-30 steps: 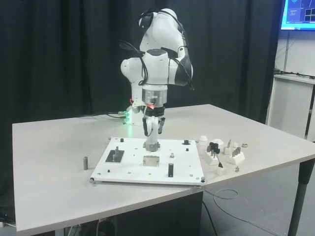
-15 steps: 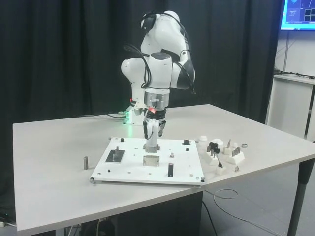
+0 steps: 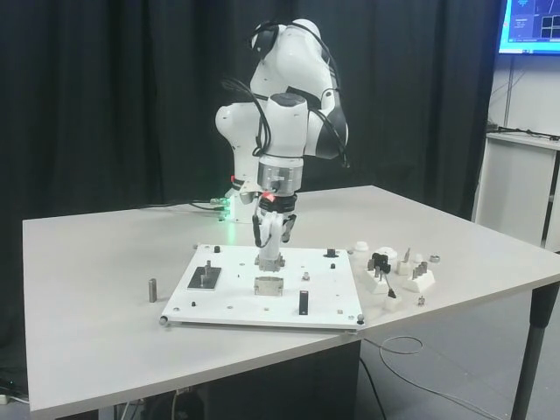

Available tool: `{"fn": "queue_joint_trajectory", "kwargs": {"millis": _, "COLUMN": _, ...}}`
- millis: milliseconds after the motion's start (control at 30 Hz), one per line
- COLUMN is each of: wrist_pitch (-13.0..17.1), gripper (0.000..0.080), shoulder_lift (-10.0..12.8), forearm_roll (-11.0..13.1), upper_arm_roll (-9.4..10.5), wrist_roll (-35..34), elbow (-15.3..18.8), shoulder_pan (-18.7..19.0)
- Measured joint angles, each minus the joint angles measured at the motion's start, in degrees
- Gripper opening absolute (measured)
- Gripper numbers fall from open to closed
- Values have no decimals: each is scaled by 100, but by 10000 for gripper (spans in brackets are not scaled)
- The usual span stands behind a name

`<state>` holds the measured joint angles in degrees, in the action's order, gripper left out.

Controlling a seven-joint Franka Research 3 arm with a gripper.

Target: Insert waterproof.

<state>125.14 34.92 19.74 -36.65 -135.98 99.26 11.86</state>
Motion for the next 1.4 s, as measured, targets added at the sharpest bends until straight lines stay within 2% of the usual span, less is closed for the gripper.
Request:
{"fn": "queue_joint_trajectory", "kwargs": {"millis": 633, "wrist_pitch": -63, "gripper": 310, "shoulder_lift": 0, "forearm_roll": 29, "upper_arm_roll": -90, "wrist_roll": -44, "elbow": 162, "shoulder_pan": 153}}
{"fn": "queue_joint_trajectory", "kwargs": {"millis": 900, "wrist_pitch": 126, "gripper": 310, "shoulder_lift": 0, "forearm_roll": 29, "upper_arm_roll": -119, "wrist_roll": -44, "elbow": 312, "shoulder_pan": 226}}
{"fn": "queue_joint_trajectory", "kwargs": {"millis": 1400, "wrist_pitch": 356, "gripper": 310, "shoulder_lift": -15, "forearm_roll": 126, "upper_arm_roll": -303, "wrist_roll": -55, "elbow": 525, "shoulder_pan": 430}}
